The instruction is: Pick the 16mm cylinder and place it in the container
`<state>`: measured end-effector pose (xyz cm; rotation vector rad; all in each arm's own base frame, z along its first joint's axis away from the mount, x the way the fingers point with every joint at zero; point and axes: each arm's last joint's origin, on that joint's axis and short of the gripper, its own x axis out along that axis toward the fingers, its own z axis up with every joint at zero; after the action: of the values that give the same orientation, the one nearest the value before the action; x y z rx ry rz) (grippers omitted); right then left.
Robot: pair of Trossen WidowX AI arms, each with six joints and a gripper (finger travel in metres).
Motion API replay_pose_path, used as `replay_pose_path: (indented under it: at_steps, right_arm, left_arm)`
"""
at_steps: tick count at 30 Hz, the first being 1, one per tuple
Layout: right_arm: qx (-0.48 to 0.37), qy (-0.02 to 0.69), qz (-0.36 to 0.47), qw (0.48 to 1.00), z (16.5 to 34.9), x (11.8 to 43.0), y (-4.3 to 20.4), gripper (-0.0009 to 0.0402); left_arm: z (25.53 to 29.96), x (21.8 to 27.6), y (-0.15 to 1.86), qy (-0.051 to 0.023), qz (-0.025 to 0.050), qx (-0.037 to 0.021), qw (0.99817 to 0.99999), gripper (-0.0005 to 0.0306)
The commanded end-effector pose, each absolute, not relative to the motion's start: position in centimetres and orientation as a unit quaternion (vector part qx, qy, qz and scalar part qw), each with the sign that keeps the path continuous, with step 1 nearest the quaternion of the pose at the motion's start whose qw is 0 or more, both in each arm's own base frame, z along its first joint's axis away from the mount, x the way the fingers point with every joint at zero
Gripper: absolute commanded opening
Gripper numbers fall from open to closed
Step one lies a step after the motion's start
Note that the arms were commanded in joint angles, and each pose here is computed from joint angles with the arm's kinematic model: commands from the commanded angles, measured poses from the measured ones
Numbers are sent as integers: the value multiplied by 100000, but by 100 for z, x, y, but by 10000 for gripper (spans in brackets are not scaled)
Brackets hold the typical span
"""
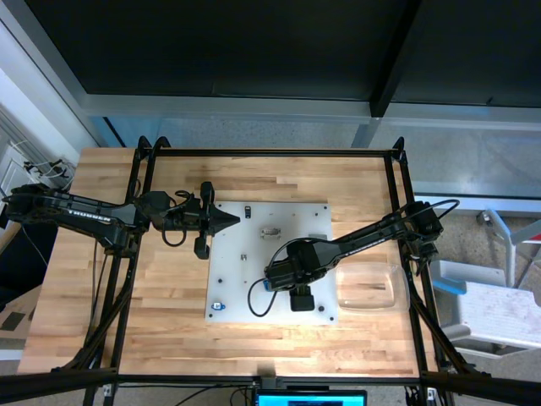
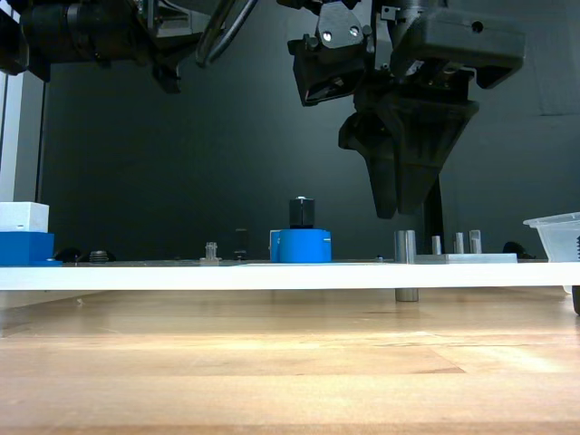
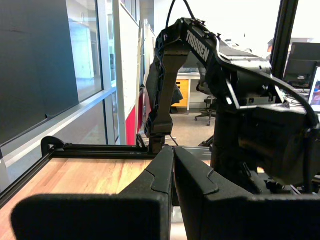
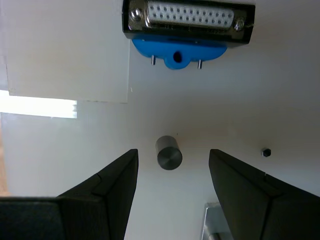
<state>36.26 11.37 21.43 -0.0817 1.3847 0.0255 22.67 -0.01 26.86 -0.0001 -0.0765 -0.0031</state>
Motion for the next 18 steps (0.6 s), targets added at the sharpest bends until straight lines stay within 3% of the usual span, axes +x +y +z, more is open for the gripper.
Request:
replay_pose_path:
  at_steps: [1, 18]
  right_arm:
    - [-3952, 63947, 1299, 76769, 2080, 3608, 1143, 196]
    - [-3768, 63125, 1515, 77452, 1940, 3597, 1143, 196]
  left_arm:
    - [2686, 2268, -1, -3823, -153, -4, 99927, 0]
    - [2686, 2268, -1, -3823, -153, -3, 99927, 0]
